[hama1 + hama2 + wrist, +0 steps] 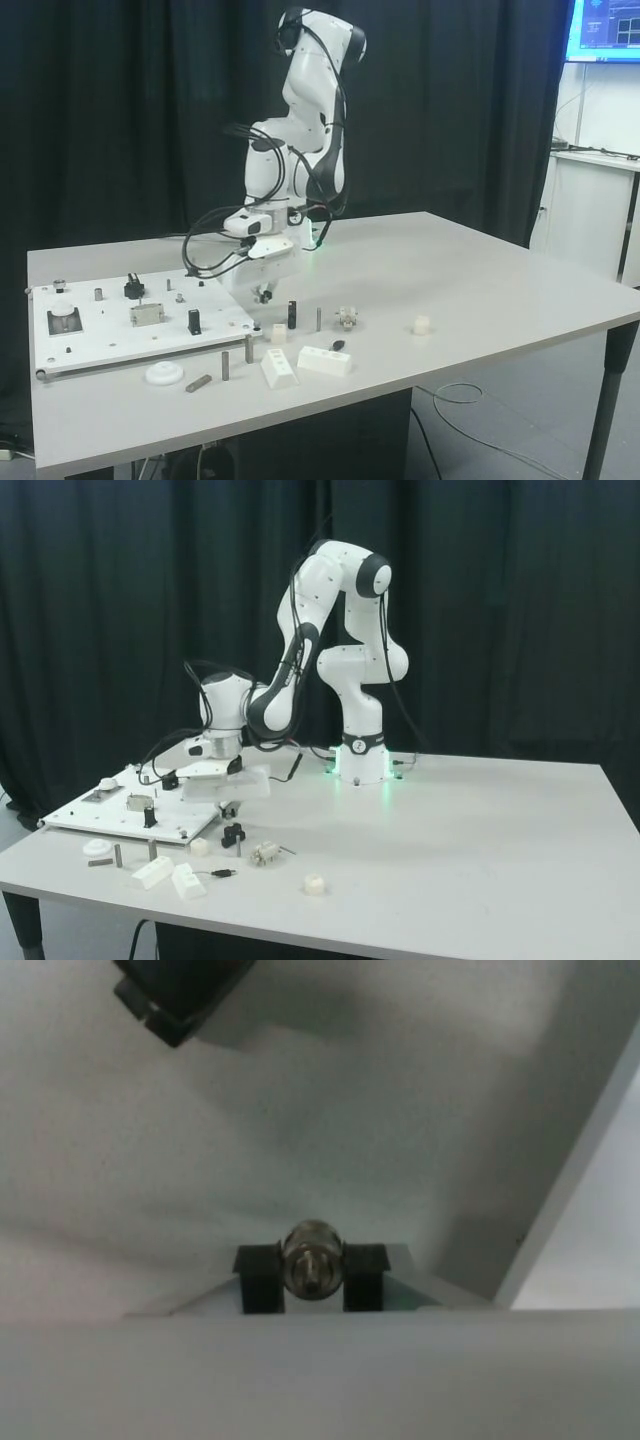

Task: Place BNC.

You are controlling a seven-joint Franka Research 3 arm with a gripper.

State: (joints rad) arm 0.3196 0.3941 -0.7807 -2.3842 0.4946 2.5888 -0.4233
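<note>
the little metal plug sits between the fingers

from the first room view, on the far left lies the white board with small parts standing on it. at its right edge hangs the gripper, low over the grey table, just past the board's corner.

the wrist view shows it best: the bnc plug, a small round metal piece, is squeezed between the two black fingers, one on each side, touching it. the fingers are close together, holding the plug. it hangs in the air above the table, not lying down on it.

further right on the table stand a black peg, two white blocks near the front edge, a small metal part, and well apart from them a little white cylinder.

behind it all the white arm bends down from its base.
</note>
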